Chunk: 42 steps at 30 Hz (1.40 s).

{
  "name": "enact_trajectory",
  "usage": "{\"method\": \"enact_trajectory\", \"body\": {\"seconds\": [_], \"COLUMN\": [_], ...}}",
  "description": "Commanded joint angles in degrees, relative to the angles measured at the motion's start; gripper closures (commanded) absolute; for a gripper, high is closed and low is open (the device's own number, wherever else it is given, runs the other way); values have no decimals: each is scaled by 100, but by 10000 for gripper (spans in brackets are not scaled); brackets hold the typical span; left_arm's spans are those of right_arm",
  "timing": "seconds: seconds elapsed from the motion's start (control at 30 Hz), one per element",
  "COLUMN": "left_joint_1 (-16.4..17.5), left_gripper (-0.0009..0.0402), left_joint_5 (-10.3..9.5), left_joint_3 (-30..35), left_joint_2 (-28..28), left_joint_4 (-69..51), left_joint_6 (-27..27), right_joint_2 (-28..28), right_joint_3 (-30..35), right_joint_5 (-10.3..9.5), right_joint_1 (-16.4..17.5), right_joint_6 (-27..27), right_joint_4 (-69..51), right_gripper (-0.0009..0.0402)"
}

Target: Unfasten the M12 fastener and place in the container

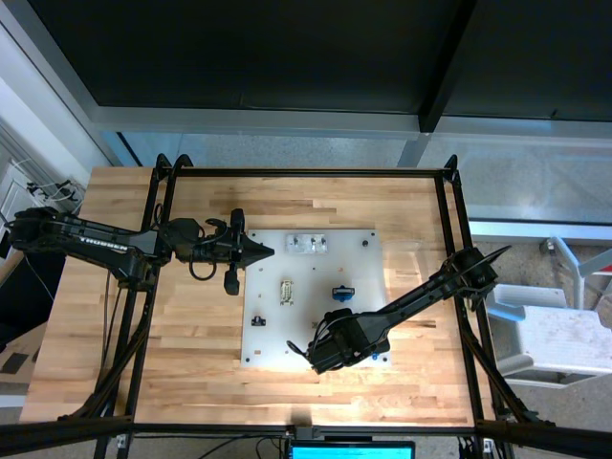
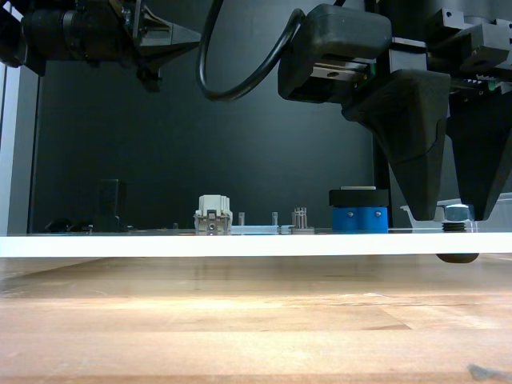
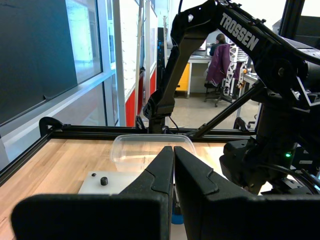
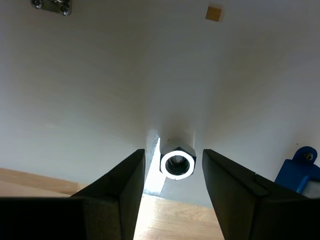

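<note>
The small silver M12 nut [image 4: 177, 163] sits on its stud [image 2: 457, 227] near the white board's [image 1: 277, 335] near right edge, with black ribs showing under it. My right gripper [image 4: 174, 160] points straight down over it and is open, one finger [image 2: 424, 160] on each side of the nut [image 2: 457, 213] with slim gaps. The container [image 3: 152, 147], a clear tray, lies beyond the board and I see nothing in it. My left gripper [image 1: 266, 251] hovers shut and holding nothing above the board's far left edge.
A blue block [image 2: 360, 218], a beige connector [image 2: 213, 222] and a small silver post [image 2: 301, 218] stand mid-board. A black post [image 3: 104, 180] stands at a board corner. Black frame rails [image 1: 306, 173] edge the wooden table.
</note>
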Motion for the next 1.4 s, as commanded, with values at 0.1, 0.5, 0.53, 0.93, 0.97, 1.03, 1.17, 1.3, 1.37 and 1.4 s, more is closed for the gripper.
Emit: {"method": "enact_trajectory", "body": {"seconds": [0.1,0.5,0.53,0.93,0.97,1.03,1.17,1.3,1.37,1.4], "left_joint_1": [0,2,0,2,0,0,2,0,2,0], "left_gripper": [393,393,393,393,393,393,393,393,393,393], "left_joint_5": [2,2,2,2,2,2,2,2,2,2], "left_joint_3": [0,0,0,0,0,0,0,0,0,0], "left_joint_2": [0,0,0,0,0,0,0,0,0,0], "left_joint_4": [-2,0,0,0,-2,0,0,0,0,0], "left_joint_6": [2,2,2,2,2,2,2,2,2,2], "right_joint_2": [0,0,0,-7,-7,-7,-28,-39,-50,-55], "right_joint_3": [-13,-13,-13,-13,-13,-13,-13,-13,-13,-13], "right_joint_5": [4,-4,-7,-146,-144,-149,-153,-153,-153,-153], "right_joint_1": [-17,-39,-42,-52,-52,-52,-55,-55,-55,-55], "right_joint_6": [-20,-592,-787,-5864,-6317,-7285,-8887,-10048,-10524,-10714], "right_joint_4": [13,31,31,35,35,35,31,31,28,28], "right_gripper": [269,367,374,387,387,387,387,387,387,387]}}
